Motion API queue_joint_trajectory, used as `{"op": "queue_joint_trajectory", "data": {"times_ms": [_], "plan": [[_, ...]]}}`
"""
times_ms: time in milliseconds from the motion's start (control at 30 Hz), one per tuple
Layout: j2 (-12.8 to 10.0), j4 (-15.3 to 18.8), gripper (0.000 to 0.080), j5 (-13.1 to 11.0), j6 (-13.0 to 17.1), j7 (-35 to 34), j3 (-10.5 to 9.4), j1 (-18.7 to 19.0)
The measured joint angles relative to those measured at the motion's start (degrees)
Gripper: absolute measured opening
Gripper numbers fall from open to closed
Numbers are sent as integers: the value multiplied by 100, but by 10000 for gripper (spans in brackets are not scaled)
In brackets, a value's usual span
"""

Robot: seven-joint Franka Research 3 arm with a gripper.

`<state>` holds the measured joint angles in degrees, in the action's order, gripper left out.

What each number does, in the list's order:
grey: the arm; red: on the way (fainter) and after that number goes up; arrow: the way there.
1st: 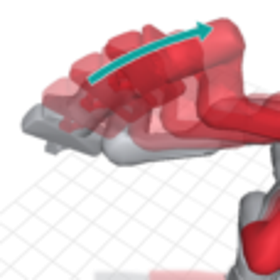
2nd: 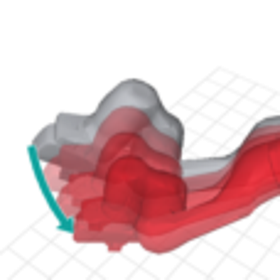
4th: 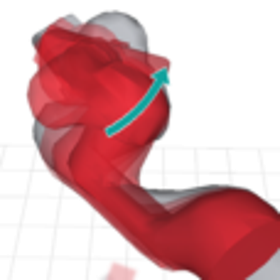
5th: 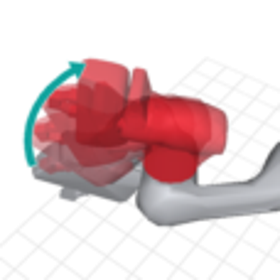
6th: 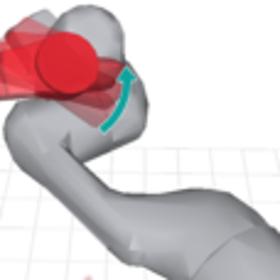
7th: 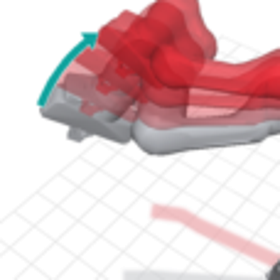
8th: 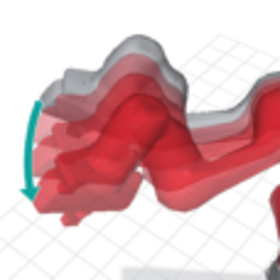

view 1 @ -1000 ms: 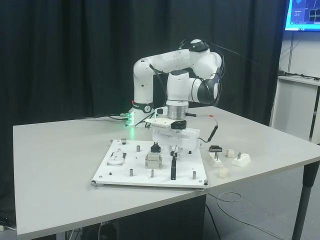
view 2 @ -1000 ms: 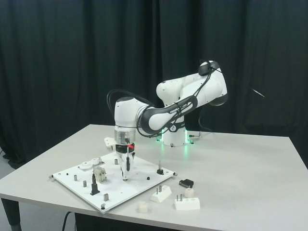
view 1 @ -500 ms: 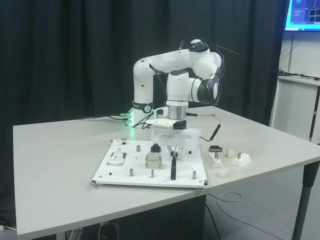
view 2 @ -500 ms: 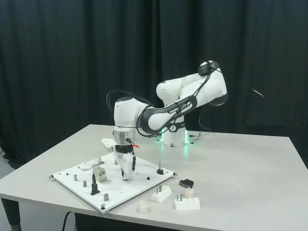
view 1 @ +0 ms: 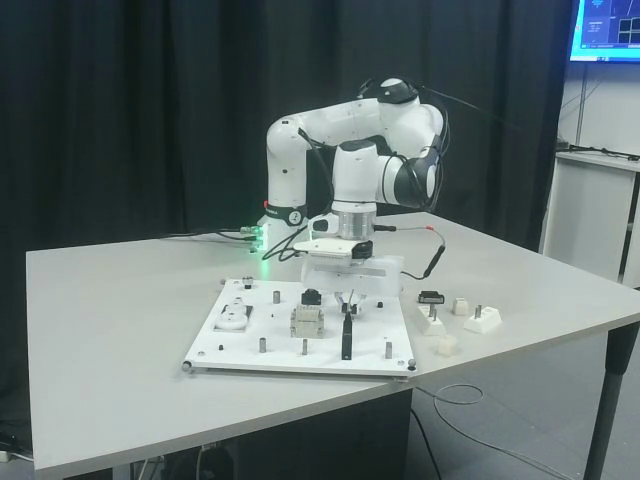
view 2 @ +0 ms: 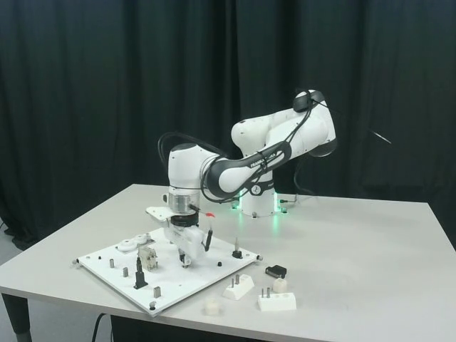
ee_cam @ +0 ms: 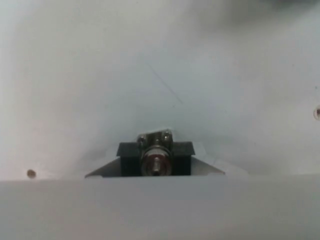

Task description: Insert BNC.

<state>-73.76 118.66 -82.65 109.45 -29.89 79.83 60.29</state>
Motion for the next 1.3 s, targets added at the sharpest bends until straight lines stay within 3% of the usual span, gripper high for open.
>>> {"op": "queue_joint_trajectory", "data": {"times_ms": [400, 667, 1300], "plan": [[0, -1, 121, -78, -96, 1045, 17, -45], [0, -1, 121, -111, -132, 1128, 23, -66], [-2, 3, 121, -137, -159, -580, 32, -83]]}}
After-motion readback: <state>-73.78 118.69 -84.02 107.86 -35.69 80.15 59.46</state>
